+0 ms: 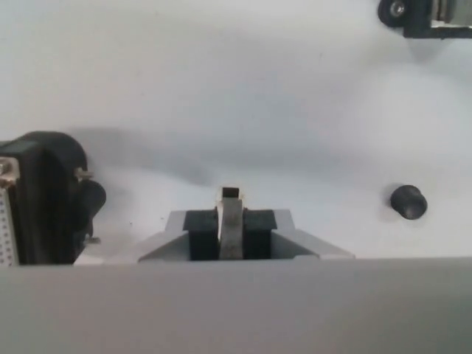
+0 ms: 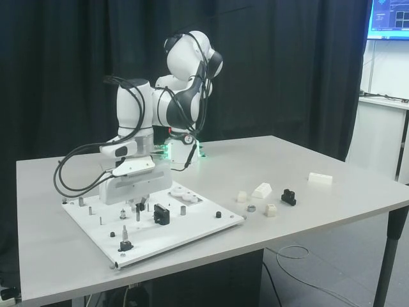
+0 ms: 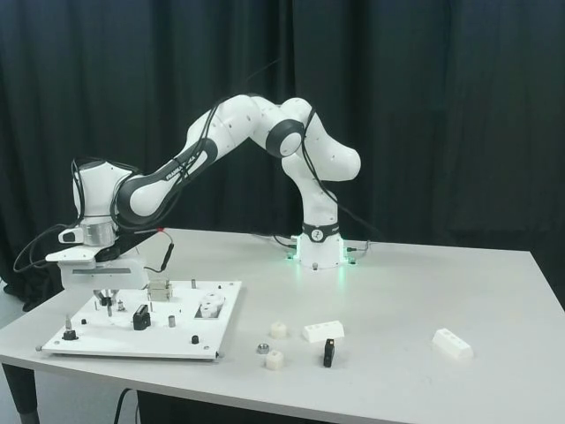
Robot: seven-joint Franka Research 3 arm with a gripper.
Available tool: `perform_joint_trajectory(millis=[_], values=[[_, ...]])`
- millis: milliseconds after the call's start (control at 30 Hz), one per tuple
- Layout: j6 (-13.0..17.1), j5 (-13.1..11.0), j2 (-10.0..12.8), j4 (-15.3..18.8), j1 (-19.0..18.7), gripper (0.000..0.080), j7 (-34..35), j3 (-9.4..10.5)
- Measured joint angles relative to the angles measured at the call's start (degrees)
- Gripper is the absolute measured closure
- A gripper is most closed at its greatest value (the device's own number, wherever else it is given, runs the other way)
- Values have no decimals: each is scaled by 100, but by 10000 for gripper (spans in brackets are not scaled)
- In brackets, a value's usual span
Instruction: Place square peg 2.
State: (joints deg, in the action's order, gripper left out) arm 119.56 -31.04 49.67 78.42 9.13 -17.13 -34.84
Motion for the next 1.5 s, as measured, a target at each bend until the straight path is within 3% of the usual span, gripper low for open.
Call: perform_joint_trajectory(millis=[1233, 1500], values=[[62, 22, -16, -39, 13, 738, -88, 1], [46, -15, -30, -123, -1, 738, -89, 85]])
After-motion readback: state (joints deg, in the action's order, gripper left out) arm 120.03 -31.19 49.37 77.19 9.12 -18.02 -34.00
